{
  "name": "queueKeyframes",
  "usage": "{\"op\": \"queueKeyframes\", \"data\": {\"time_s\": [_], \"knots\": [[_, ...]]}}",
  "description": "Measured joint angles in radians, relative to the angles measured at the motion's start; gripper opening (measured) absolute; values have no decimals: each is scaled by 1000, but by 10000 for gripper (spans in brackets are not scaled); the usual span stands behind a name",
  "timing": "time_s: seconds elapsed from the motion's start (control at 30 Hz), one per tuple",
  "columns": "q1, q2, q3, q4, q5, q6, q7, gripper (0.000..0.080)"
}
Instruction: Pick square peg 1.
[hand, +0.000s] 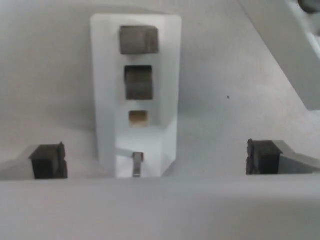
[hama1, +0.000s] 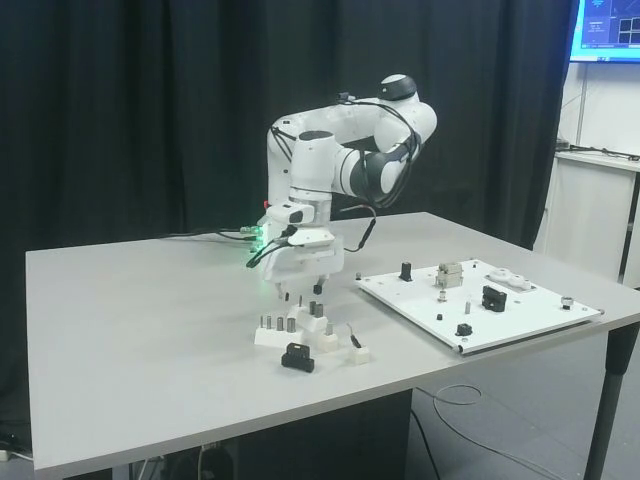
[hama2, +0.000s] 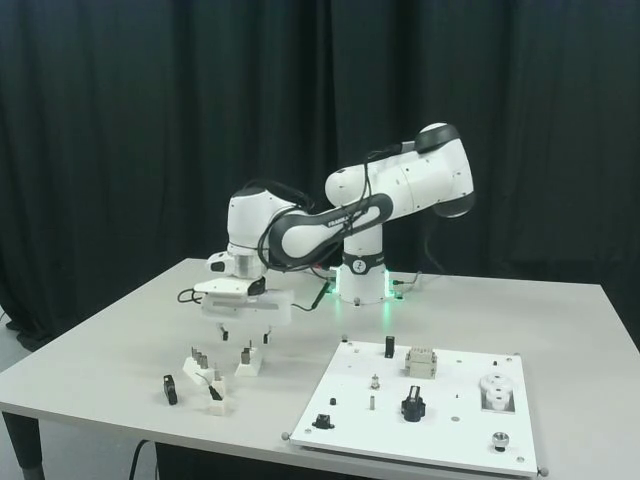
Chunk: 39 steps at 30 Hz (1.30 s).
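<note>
While tool (hand: 155, 160) hangs apart over white peg holder (hand: 136, 95) | square peg (hand: 138, 40) seated | no legible labels

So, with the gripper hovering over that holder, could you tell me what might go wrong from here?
1. The white holder carries pegs in a tight row, so the open gripper could close on the wrong one.
2. The fingers straddle the holder and might nudge it on the way down.

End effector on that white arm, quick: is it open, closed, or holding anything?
End effector: open, holding nothing, fingers apart on either side of the white peg holder.
</note>
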Motion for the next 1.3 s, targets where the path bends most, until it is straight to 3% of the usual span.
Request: {"op": "queueKeyframes", "data": {"time_s": [0.3,0.97,1.0,1.17,1.2,1.3], "knots": [[-30,2,18,11,0,-8,-4,800],[-42,5,19,19,0,-43,-6,800],[-42,5,19,19,0,-43,-6,524],[-42,7,20,20,-3,-43,-6,524],[-42,8,20,21,-4,-43,-6,346],[-42,11,21,23,-7,-43,-6,346]]}}
